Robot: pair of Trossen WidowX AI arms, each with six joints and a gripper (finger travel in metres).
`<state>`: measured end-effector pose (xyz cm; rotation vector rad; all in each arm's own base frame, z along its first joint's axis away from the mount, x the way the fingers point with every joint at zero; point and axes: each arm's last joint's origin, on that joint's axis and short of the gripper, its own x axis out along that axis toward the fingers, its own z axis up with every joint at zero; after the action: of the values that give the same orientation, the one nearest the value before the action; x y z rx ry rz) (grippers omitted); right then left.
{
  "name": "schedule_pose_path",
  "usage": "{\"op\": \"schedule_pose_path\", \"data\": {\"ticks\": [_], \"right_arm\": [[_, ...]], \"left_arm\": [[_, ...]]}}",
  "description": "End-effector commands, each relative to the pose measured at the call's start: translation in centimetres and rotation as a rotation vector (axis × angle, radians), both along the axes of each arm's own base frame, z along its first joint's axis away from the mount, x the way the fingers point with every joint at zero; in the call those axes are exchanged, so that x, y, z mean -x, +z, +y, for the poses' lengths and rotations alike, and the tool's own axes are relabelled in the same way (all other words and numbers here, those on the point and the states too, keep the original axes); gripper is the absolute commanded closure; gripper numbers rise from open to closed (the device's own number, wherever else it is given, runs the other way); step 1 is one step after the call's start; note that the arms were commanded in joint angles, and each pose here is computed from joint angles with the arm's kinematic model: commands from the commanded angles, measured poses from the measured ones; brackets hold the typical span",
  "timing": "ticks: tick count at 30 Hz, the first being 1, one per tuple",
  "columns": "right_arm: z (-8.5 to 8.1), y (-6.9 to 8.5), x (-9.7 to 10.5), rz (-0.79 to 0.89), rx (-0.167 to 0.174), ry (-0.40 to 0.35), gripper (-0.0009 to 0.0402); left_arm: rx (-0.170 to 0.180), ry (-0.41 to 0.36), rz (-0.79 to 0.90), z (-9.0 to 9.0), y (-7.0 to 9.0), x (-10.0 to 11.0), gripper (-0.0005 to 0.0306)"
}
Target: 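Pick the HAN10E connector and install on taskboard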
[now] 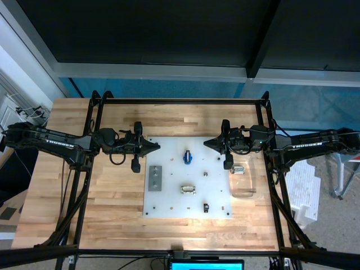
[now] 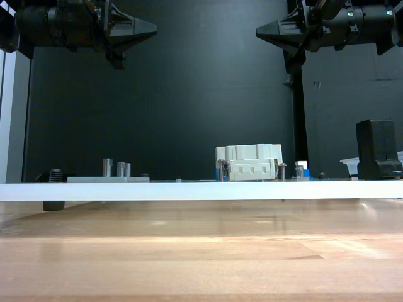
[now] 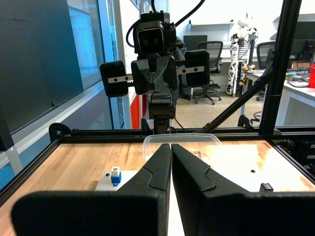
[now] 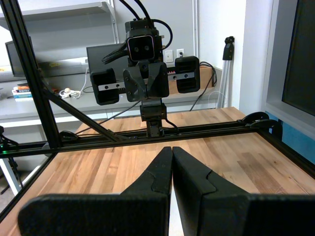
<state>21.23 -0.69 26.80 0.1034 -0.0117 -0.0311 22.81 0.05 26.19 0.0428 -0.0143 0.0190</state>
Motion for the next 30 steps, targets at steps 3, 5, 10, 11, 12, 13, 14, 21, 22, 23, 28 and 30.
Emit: {"op": "schedule_pose_path", "data": {"ticks": [3, 5, 10, 11, 12, 13, 14, 21, 22, 23, 28, 30], "right_arm": [[0.0, 0.0, 0.0, -0.001, 0.000, 0.000, 0.0393], [0.0, 0.0, 0.0, -0.001, 0.000, 0.000, 0.0393], [0.0, 0.0, 0.0, -0.002, -0.005, 0.000, 0.0393], [0.0, 0.0, 0.0, -0.001, -0.010, 0.000, 0.0393], [0.0, 0.0, 0.0, -0.001, -0.019, 0.001, 0.0393], [0.0, 0.0, 0.0, -0.001, -0.019, 0.001, 0.0393], [0.0, 0.0, 0.0, -0.001, -0.017, 0.001, 0.0393], [0.1, 0.6, 0.3, 0.039, -0.021, 0.026, 0.0393], [0.1, 0.8, 0.4, 0.069, -0.022, 0.024, 0.0393], [0.1, 1.0, 0.4, 0.099, -0.023, 0.018, 0.0393], [0.1, 2.2, 0.5, 0.225, -0.029, 0.025, 0.0393], [0.1, 2.6, 0.7, 0.300, -0.032, 0.024, 0.0393]], "left_arm": [[0.000, 0.000, 0.000, 0.0, 0.0, 0.0, 0.0300], [0.000, 0.000, 0.000, 0.0, 0.0, 0.0, 0.0300], [0.000, 0.000, 0.000, 0.0, 0.0, 0.0, 0.0300], [0.000, 0.000, 0.000, 0.0, 0.0, 0.0, 0.0300], [0.000, 0.000, 0.000, 0.0, 0.0, 0.0, 0.0300], [0.000, 0.000, 0.000, 0.0, 0.0, 0.0, 0.0300], [0.000, 0.000, 0.000, 0.0, 0.0, 0.0, 0.0300], [0.000, 0.000, 0.000, 0.0, 0.0, 0.0, 0.0300], [0.000, 0.000, 0.000, 0.0, 0.0, 0.0, 0.0300], [0.000, 0.000, 0.000, 0.0, 0.0, 0.0, 0.0300], [0.000, 0.000, 0.000, 0.0, 0.0, 0.0, 0.0300], [0.000, 0.000, 0.000, 0.0, 0.0, 0.0, 0.0300]]}}
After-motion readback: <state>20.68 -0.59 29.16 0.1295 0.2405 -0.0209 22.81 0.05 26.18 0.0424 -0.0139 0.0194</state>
